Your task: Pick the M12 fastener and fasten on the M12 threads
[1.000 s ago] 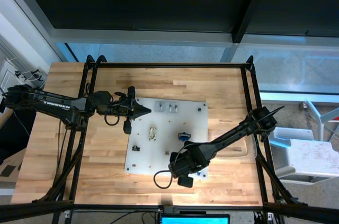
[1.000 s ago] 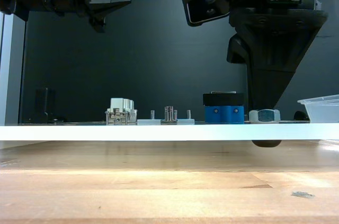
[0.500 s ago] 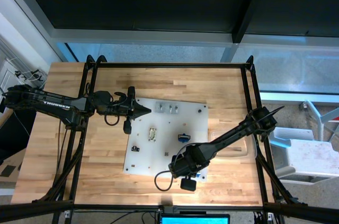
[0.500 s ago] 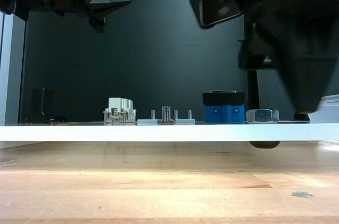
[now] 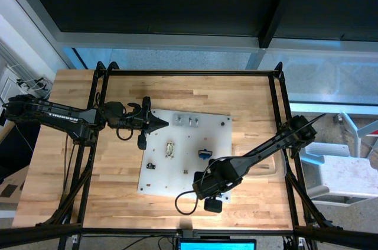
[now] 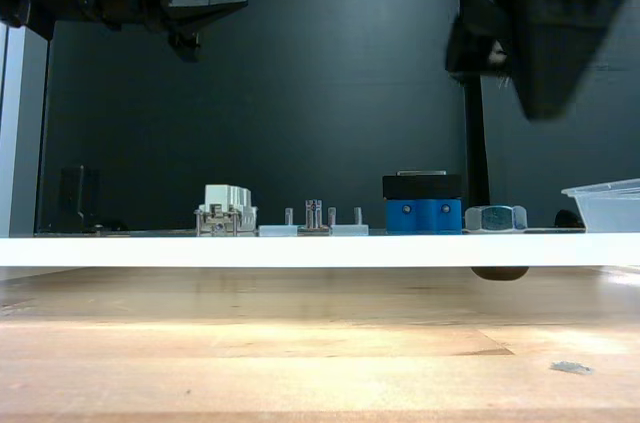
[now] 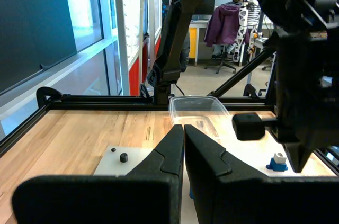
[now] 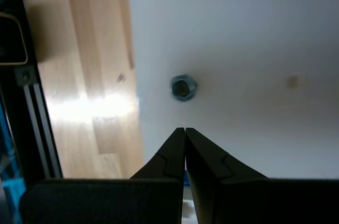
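Note:
The small silver M12 nut (image 6: 496, 218) sits low on the white board (image 5: 177, 170), near its near right edge. From the right wrist camera the nut (image 8: 183, 87) shows a dark centre, so it is on its stud with no ribs showing. My right gripper (image 8: 185, 129) hangs above and clear of it, shut with nothing between its fingers; it is raised well over the board (image 6: 540, 108). In the high view the right gripper (image 5: 201, 190) hides the nut. My left gripper (image 5: 167, 125) hovers shut over the board's far left corner.
A clear tray (image 5: 267, 166) lies just right of the board and looks empty from the left wrist (image 7: 198, 108). A blue and black block (image 6: 423, 211), a grey connector (image 6: 229, 211) and small silver posts (image 6: 318, 215) stand on the board. A black frame surrounds the table.
My right gripper has lifted from beside the nut to well above the board, still shut. The nut stayed in place. The left arm has not moved.

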You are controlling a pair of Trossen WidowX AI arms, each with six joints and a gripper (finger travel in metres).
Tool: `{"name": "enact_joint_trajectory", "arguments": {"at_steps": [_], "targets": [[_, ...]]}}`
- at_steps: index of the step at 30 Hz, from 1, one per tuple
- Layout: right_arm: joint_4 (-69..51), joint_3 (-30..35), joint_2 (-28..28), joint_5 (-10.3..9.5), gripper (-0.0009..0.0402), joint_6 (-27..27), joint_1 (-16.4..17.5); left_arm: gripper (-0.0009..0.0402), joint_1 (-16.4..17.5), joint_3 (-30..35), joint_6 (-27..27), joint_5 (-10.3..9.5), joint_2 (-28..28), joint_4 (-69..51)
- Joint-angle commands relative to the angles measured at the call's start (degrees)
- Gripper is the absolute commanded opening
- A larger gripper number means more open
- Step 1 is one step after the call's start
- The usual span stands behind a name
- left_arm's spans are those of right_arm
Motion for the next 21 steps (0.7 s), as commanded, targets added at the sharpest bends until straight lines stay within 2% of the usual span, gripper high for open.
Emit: {"name": "enact_joint_trajectory", "arguments": {"at_steps": [1, 21], "targets": [[-2.1, 0.0, -1.4, 1.33, 0.0, 0.0, 0.0, 0.0, 0.0, 0.0, 0.0, 0.02, 0.0, 0.0], [-2.9, 0.0, -2.7, 1.05, 0.0, 0.0, 0.0, 0.0, 0.0, 0.0, 0.0, 0.02, 0.0, 0.0]]}}
